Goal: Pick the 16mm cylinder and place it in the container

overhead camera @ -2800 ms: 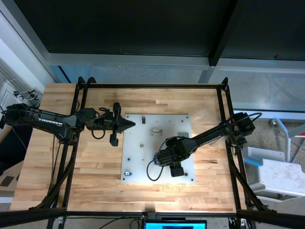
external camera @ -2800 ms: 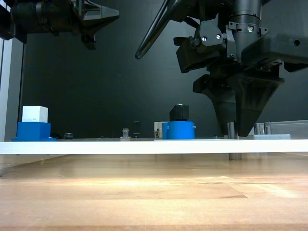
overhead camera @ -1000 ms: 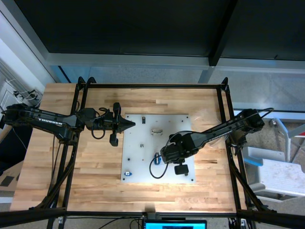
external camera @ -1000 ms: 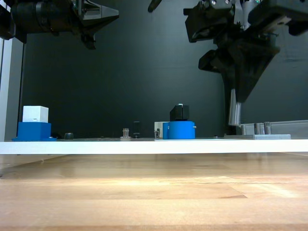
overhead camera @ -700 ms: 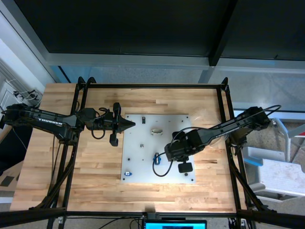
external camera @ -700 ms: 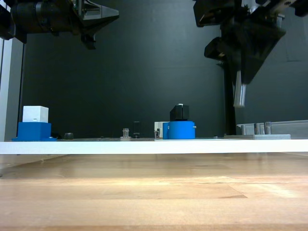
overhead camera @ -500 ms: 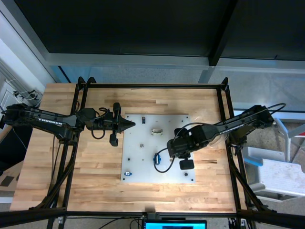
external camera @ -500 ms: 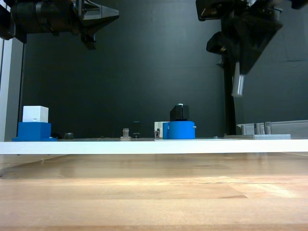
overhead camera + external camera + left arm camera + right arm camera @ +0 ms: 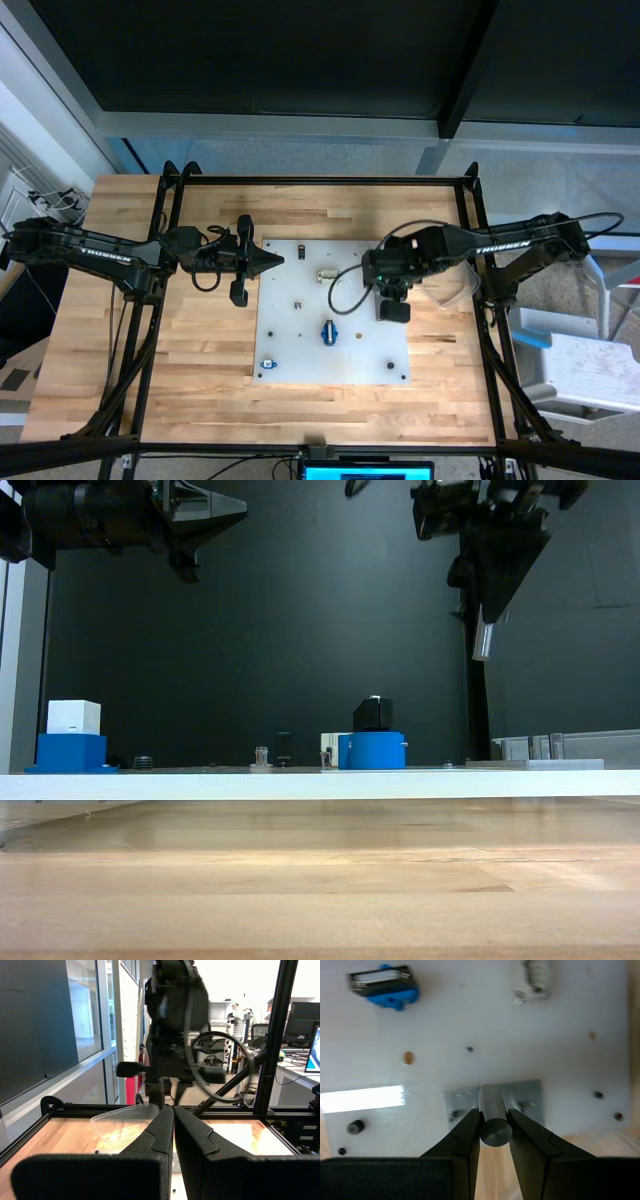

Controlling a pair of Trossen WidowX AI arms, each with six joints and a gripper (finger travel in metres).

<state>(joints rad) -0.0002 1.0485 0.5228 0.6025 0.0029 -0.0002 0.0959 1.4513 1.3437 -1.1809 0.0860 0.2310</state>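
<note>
Right wrist view: my right gripper [image 9: 494, 1116] clamps the 16mm cylinder [image 9: 495, 1127], now lifted off the board [image 9: 300, 345] and carried far-right, near the container [image 9: 458, 288]. My left gripper [image 9: 272, 258], fingers together, hangs parked left.

Left arm stretched out level from the left edge. Left claw [image 9: 272, 258] points inward and hangs high over the worktop [image 9: 200, 350], with its fingers [image 9: 161, 1127] pressed together, nothing between them. Right arm reaches in from the right edge, wrist turned down. Right claw [image 9: 487, 615] points straight down, well above the worktop, clamped on the 16mm cylinder [image 9: 494, 1119] (peg upright, lower end poking past the tips).
</note>
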